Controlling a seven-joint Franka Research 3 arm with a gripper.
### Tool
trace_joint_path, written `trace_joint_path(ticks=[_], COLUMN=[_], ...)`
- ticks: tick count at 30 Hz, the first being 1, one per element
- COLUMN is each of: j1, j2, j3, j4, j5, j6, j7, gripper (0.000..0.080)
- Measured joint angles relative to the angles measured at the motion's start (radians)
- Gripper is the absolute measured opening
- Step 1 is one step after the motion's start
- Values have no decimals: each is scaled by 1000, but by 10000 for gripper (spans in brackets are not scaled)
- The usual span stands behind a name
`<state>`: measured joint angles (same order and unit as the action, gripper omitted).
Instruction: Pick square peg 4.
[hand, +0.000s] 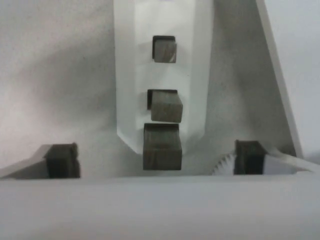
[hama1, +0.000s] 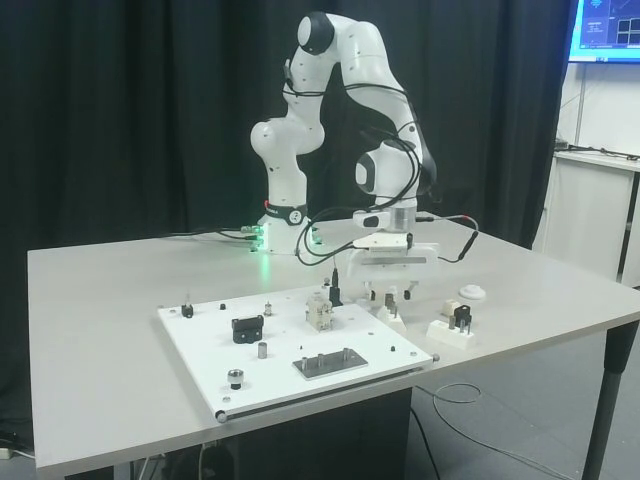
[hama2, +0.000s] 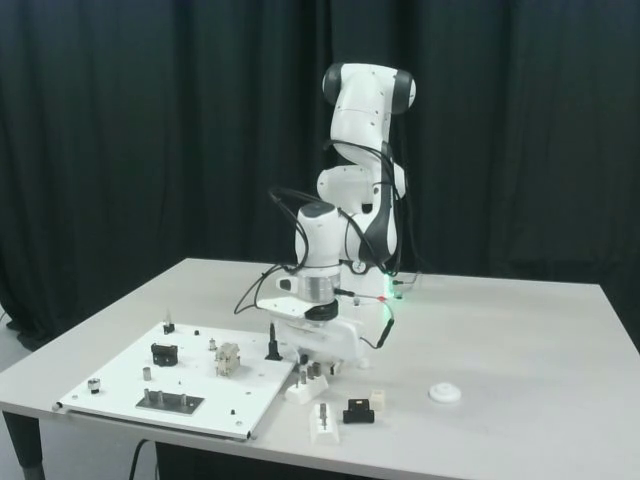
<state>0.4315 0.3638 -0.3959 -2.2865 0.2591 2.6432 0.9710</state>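
i have the gripper hanging low over the white peg holder, jaws open, nothing between them. the black fingertip pads sit well apart, 1 on each side of the peg row. in the wrist view 3 dark square pegs stand in a line on the holder, and the nearest peg, at the holder's pointed end, lies midway between the pads. i take that 1 as square peg 4, though i can't read any numbering (so that's a judgement).

to do this well i want to drop straight down, keep the pads parallel to the peg's flat faces, and close only once they bracket it below its top edge. the middle peg stands just beside it, so i'd stay clear of that side.

the pegs look like blunt, matte blocks with crisp corners. the holder is smooth, white and hard. in the first room view it sits on the grey table, just right of the white board.
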Motion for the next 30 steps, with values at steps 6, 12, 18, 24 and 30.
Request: trace_joint_path(ticks=[6,12,18,24,30], j1=[0,0,-2,-4,-7], j2=[3,7,9,9,6], j3=[1,2,3,4,4], j4=[1,3,4,7,15], j5=[0,0,0,1,2], j6=[3,5,5,5,0], j7=[-1,-1,0,0,4], gripper=[525,525,224,155,155])
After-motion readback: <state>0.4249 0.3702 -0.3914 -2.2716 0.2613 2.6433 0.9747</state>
